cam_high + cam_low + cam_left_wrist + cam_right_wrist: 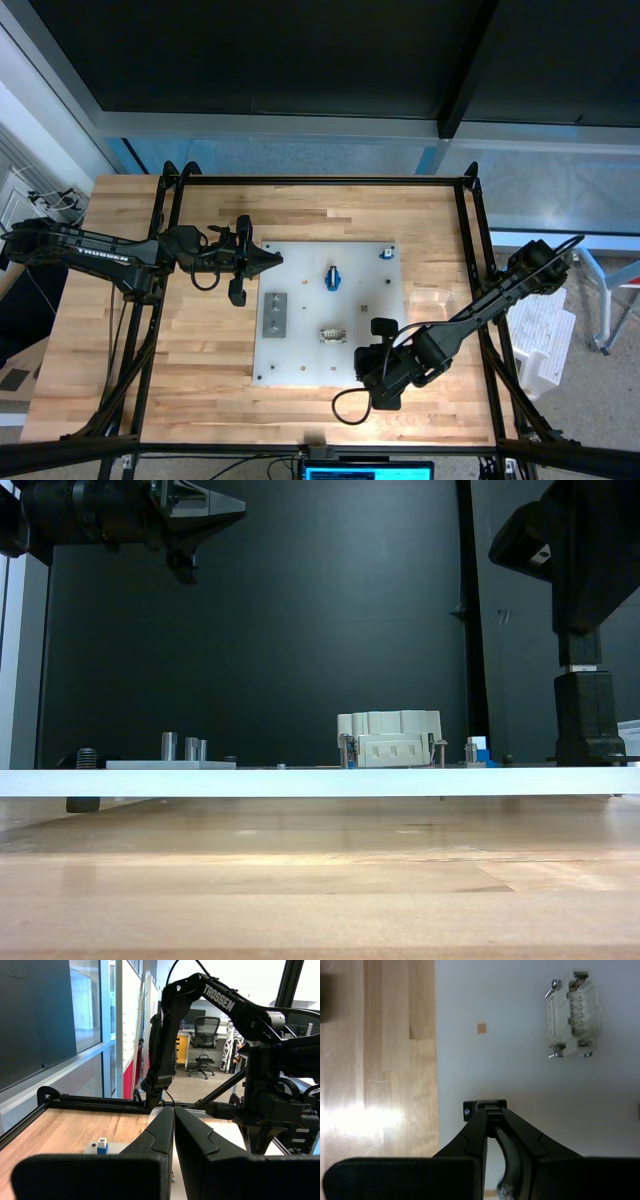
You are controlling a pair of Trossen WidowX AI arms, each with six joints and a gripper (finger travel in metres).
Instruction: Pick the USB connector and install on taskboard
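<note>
The USB connector (pixel 485 1108) is a small black plug with a cable trailing back between the fingers. My right gripper (pixel 491 1114) is shut on it and holds it down against the taskboard (pixel 520 1075), close to the board's near edge. From above, the right gripper (pixel 374 380) stands over the near right part of the taskboard (pixel 300 365) and hides the plug. At table height the right gripper (pixel 590 745) reaches down to the board's surface. My left gripper (pixel 268 258) is shut on nothing and hovers high over the board's left edge.
On the board stand a grey block (pixel 273 312), a blue part (pixel 333 278) and a beige connector (pixel 333 335). A small blue-and-white piece (pixel 385 253) sits at the far right corner. A clear tray (pixel 436 300) lies right of the board. A black frame rings the table.
</note>
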